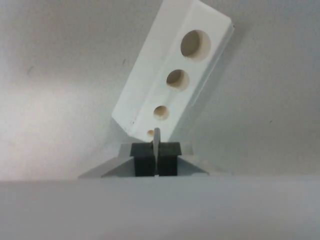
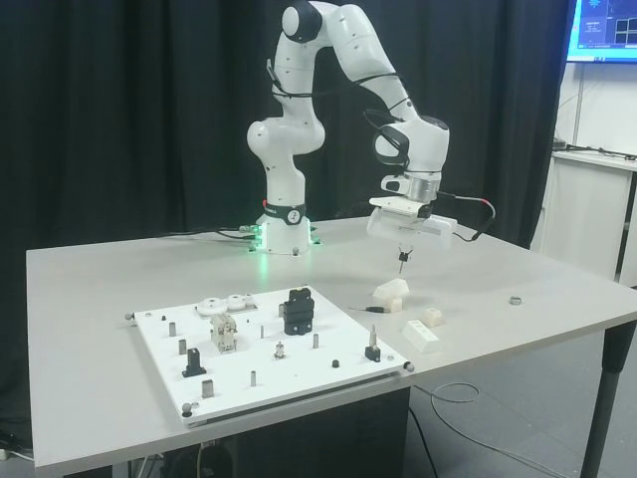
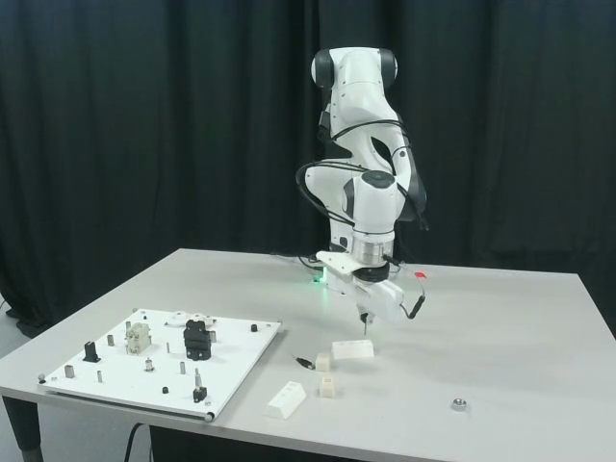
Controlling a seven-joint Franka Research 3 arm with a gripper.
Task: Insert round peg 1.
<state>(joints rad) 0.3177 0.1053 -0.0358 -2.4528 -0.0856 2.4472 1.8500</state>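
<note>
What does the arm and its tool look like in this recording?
The arm is white with rounded link shells and black bands at the joints. A green light glows at its base. A black cable loops along the forearm down to the wrist. The tool has a white flat body and two black finger pads.

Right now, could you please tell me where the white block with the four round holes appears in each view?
Wrist view: white block, tilted, just beyond the gripper holding a thin peg.
First room view: block on the grey table, under the gripper.
Second room view: block, under the gripper.
Shared landmark: the gripper.
</note>
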